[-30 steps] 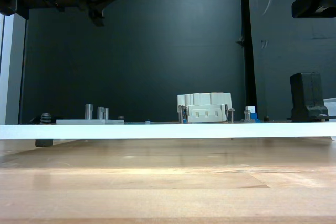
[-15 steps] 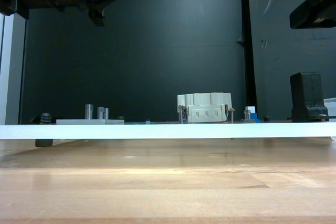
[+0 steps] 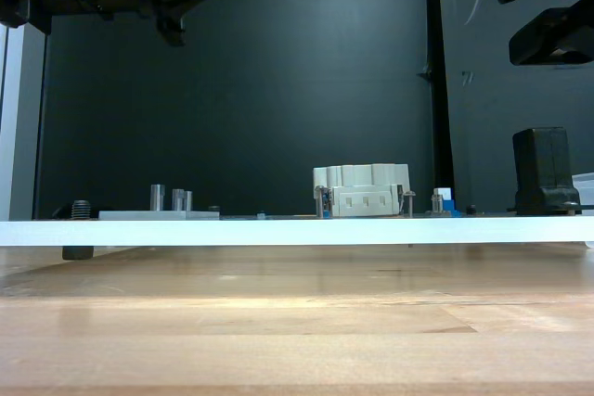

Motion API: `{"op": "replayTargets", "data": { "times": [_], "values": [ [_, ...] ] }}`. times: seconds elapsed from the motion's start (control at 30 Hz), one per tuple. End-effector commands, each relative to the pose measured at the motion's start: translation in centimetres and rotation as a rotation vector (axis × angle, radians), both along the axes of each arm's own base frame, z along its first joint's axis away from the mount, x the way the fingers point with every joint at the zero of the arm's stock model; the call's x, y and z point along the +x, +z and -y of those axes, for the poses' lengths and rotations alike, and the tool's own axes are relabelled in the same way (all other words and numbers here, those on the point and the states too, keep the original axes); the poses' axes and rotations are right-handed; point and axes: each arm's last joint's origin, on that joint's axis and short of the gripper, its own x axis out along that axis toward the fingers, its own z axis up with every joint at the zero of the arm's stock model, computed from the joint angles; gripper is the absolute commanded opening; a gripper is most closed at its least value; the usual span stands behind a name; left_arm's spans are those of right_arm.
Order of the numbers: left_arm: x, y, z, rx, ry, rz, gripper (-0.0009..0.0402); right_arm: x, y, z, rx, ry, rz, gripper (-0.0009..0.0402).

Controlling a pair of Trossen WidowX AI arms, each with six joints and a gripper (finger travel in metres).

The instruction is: Pick the 16mm bar and install on taskboard

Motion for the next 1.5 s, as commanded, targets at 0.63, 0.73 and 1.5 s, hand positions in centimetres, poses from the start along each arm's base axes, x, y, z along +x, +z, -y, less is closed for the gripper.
{"op": "replayTargets", "data": {
  "times": [0.63, 0.73, 1.5],
  "values": [
    [0.00, 0.00, -0.01, 0.000, 0.000, 0.000, 0.0000, -0.23, 0.07, 0.13, 0.000, 0.000, -0.002, 0.0012],
    [0.00, 0.00, -0.01, 0.000, 0.000, 0.000, 0.0000, -0.24, -0.06, 0.12, 0.002, 0.000, -0.001, 0.0012],
    [0.00, 0.00, -0.01, 0.000, 0.000, 0.000, 0.0000, -0.26, -0.36, 0.04, 0.006, 0.008, 0.008, 0.0012]
  ]
}}
